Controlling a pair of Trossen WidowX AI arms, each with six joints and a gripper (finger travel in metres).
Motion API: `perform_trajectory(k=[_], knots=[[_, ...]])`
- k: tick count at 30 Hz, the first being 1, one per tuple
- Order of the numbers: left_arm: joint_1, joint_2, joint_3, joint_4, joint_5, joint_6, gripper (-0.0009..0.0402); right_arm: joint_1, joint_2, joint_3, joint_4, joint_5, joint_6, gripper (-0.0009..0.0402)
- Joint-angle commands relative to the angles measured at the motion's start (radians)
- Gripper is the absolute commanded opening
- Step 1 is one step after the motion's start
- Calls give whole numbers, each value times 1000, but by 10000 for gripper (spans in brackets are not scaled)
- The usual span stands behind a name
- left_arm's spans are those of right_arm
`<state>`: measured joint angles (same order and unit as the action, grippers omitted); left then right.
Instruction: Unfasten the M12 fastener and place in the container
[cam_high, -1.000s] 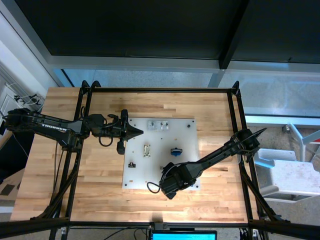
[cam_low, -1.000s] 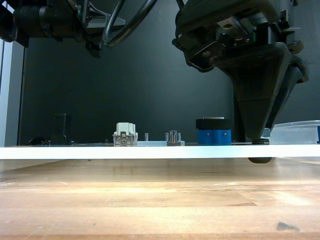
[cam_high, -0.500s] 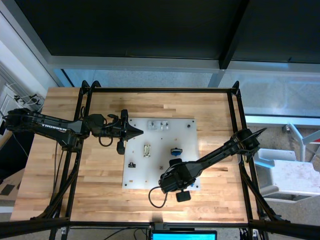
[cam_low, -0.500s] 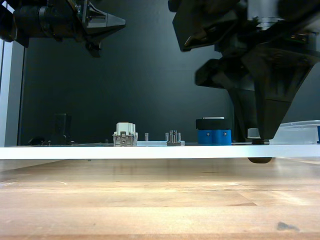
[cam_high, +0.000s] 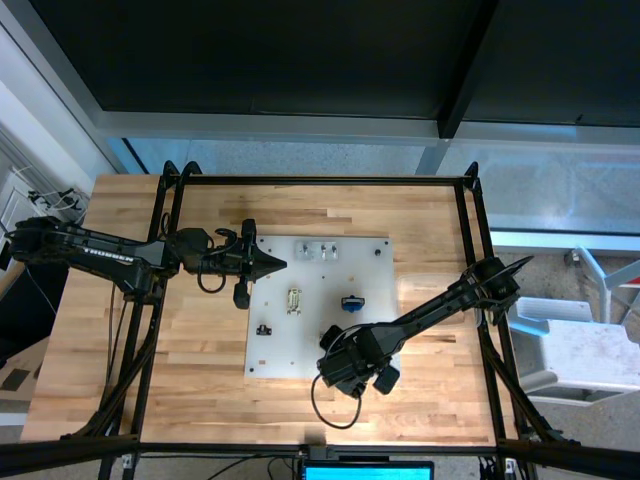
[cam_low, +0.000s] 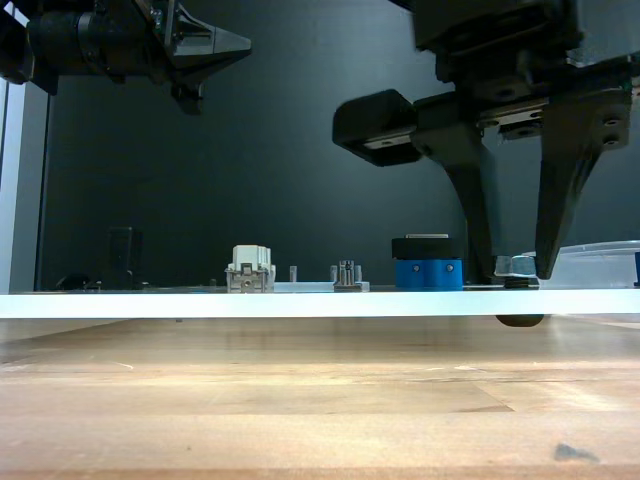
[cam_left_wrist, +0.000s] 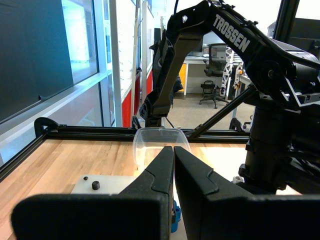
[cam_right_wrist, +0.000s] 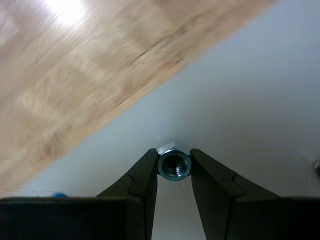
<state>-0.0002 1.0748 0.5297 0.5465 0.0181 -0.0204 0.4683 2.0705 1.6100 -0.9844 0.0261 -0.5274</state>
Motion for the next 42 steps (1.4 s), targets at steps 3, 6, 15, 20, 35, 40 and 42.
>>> perform_trajectory(k=[3, 6, 15, 20, 35, 40, 42], knots=[[0, 0, 0, 0, 0, 0, 0, 1, 0, 0, -10, 0, -203, 4], [0, 0, 0, 0, 0, 0, 0, 1, 0, 0, -14, 0, -277, 4], [0, 0, 0, 0, 0, 0, 0, 1, -16, 11, -33, -1, -319, 4], [0, 0, 0, 0, 0, 0, 0, 1, -37, 18, -44, -1, -319, 4], [0, 0, 0, 0, 0, 0, 0, 1, -135, 12, -90, -1, -215, 4], [0, 0, 0, 0, 0, 0, 0, -24, -195, -38, -93, -1, -45, 4], [0, 0, 0, 0, 0, 0, 0, -39, -221, -61, -96, -1, 77, 4]])
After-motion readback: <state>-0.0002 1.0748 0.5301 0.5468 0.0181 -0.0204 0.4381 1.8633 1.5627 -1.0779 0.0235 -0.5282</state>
